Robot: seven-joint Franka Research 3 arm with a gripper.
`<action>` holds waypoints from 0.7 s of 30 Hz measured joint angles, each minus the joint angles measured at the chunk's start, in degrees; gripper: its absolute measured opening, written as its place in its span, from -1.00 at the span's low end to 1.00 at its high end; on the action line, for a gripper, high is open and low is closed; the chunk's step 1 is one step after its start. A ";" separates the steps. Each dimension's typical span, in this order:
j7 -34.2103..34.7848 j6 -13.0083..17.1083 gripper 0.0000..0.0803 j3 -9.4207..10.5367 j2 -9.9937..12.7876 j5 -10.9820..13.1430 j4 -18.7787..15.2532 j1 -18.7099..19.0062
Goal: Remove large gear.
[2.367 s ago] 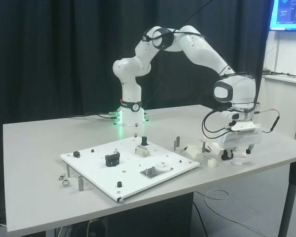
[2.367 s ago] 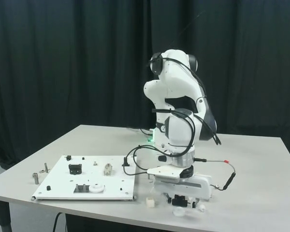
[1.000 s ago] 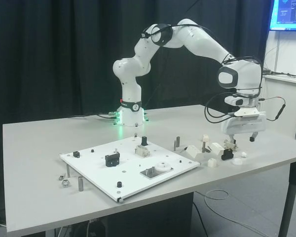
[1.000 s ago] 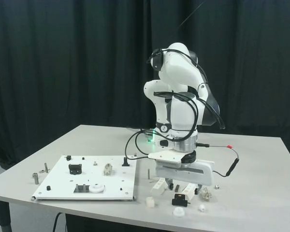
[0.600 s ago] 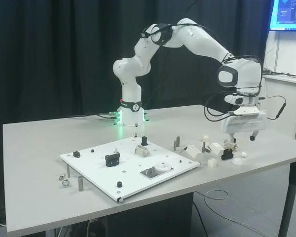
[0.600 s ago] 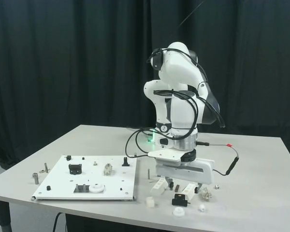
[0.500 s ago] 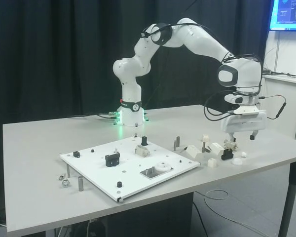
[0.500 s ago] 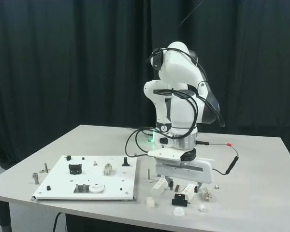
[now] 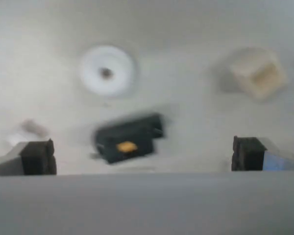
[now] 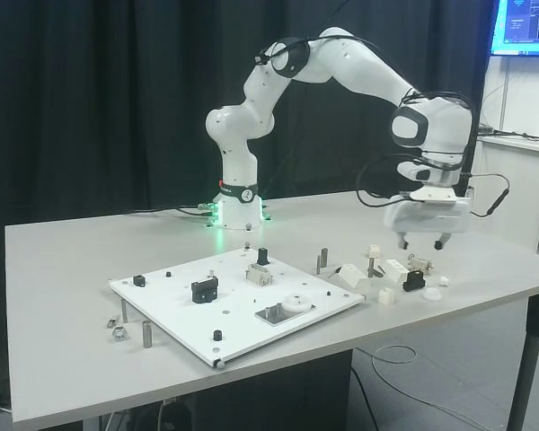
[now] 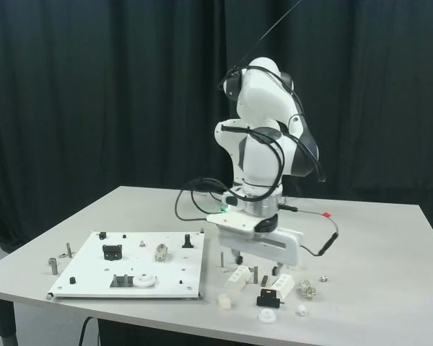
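Your arm has lifted off the loose parts by the table's [image 10: 63, 269] edge and swung toward the white board [image 10: 171, 301], hand [image 10: 419, 242] spread wide and empty, so the large gear [image 10: 295, 303] on the board's near edge awaits.

The white large gear [image 10: 295, 303] [image 11: 143, 280] lies flat on the white board [image 10: 175, 310] [image 11: 83, 285], near its front edge, beside a grey plate [image 10: 271, 314].

black part [image 9: 129, 139]: we see it blurred | pincer [image 9: 142, 155]: base hidden by grey band | small white piece [image 9: 29, 129]: shape unreadable
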 joint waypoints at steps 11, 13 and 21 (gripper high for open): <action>-0.06 -4.34 0.99 -3.40 -2.46 -4.44 -3.20 -1.24; -0.08 -4.26 0.99 -3.42 -3.08 -5.40 -4.23 -2.08; -0.07 -1.13 0.99 -3.32 -5.67 -7.19 -8.47 -6.56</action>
